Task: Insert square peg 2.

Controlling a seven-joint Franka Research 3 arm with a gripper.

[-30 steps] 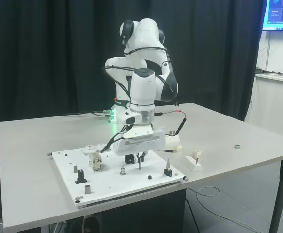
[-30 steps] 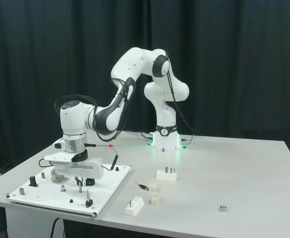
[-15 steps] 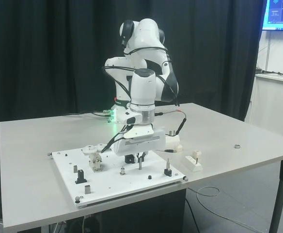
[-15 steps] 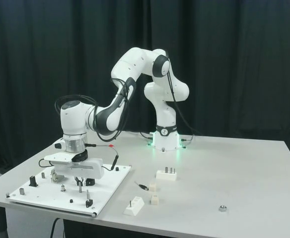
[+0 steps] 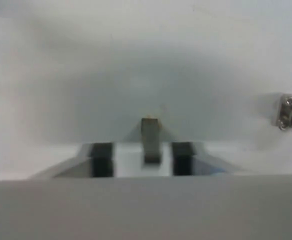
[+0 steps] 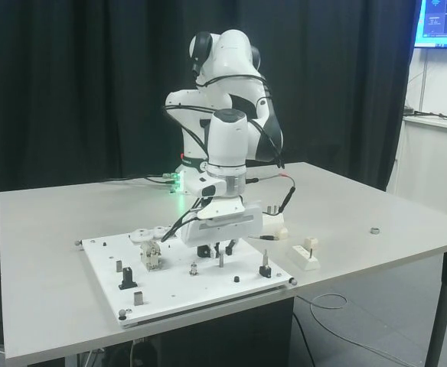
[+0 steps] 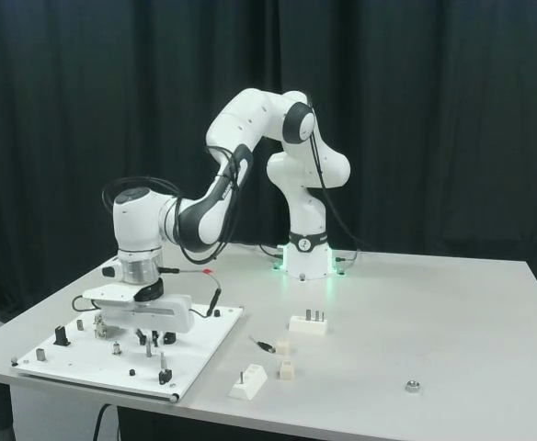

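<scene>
no brand or label can be read on anything on the table; the only writing is on a screen (image 6: 443,23) high on the far wall, too small to make out.

nearest the camera in the first room view, the white board (image 6: 179,287) lies flat on the grey table (image 6: 47,222), carrying small black and grey fixtures. the gripper (image 6: 217,248) hangs low over the board's middle, and the square peg (image 6: 221,258) stands upright on the board right under it. in the wrist view the peg (image 5: 150,140) sits between the two black fingers (image 5: 102,159), with a gap showing on each side, so the jaws stand parted and hold nothing.

beside the board, on bare table, are a few small white blocks (image 7: 248,381) and a lone nut (image 7: 413,387) well apart towards the table's far corner.

behind these, the white arm (image 7: 241,138) bends over from its base (image 7: 307,262), where a green light glows. black curtains (image 7: 434,119) close off the room behind.
</scene>
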